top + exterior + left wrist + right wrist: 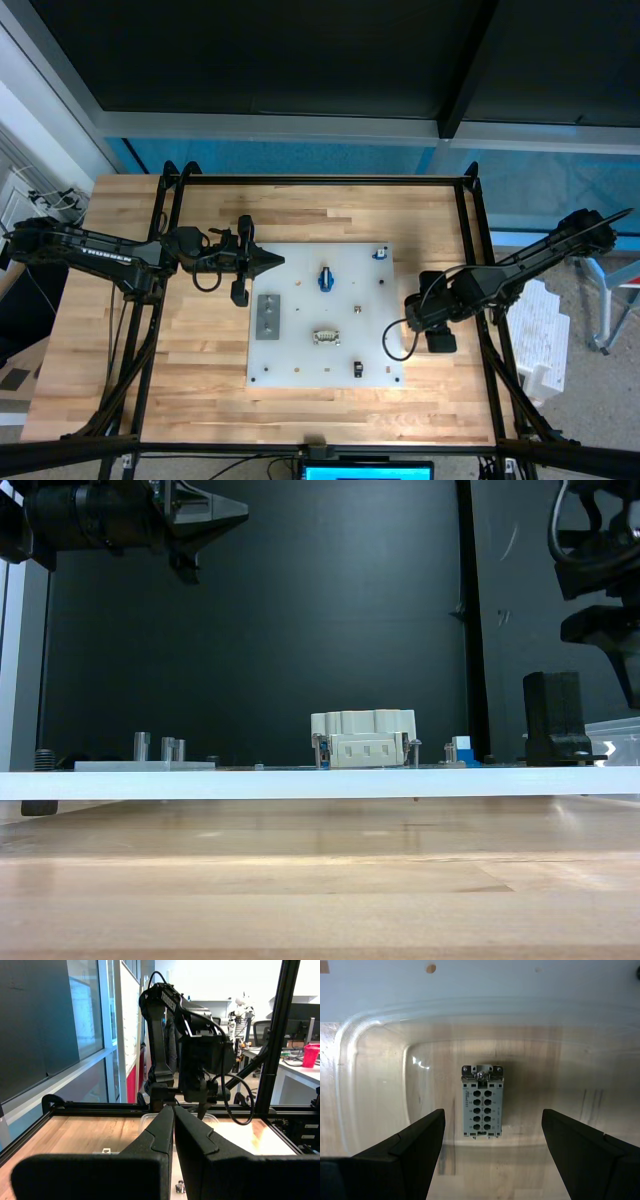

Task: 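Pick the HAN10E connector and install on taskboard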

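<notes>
High view: jaws above wooden table (200,400)

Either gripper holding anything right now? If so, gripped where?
Nothing is held. The right gripper hangs open above the HAN10E connector, which lies loose in the clear tray. The left gripper is shut on nothing, raised near the taskboard's far left corner.

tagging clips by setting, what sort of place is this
Probably a robotics lab in an office: desks and chairs behind a framed wooden table bearing a white taskboard. The left gripper, shut, hangs by the board's far-left corner; the right gripper, open, hovers over the HAN10E connector in a clear tray.
</notes>
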Controlling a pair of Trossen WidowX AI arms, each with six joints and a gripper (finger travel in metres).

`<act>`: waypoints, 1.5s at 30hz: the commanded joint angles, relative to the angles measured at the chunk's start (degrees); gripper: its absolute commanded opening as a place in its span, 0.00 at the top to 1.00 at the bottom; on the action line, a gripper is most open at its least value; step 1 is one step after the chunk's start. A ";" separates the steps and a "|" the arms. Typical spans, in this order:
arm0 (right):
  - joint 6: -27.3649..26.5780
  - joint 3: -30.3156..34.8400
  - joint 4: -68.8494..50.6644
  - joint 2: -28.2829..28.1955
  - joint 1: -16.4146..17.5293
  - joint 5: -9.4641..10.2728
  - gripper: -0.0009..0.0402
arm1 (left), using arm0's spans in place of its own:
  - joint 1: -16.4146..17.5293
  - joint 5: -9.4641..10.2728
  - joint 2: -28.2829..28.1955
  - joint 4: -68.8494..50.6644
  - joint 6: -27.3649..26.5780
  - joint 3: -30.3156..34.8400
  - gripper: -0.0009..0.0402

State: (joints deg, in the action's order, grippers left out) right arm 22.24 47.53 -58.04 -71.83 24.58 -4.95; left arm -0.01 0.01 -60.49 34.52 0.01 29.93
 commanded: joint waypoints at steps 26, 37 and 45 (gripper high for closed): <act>-0.68 -6.08 7.56 -2.60 0.42 0.04 0.32 | 0.00 0.00 0.00 0.00 0.00 0.02 0.98; -0.66 -9.51 12.31 -2.64 0.37 0.28 0.32 | 0.02 0.00 0.00 0.00 0.00 0.02 0.98; -0.63 -11.08 14.67 -2.64 0.28 0.63 0.40 | 0.00 0.00 0.00 0.00 0.00 0.02 0.98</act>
State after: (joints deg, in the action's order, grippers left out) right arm 21.58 36.47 -43.55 -74.50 24.86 -4.29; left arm -0.01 0.01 -60.49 34.52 0.01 29.95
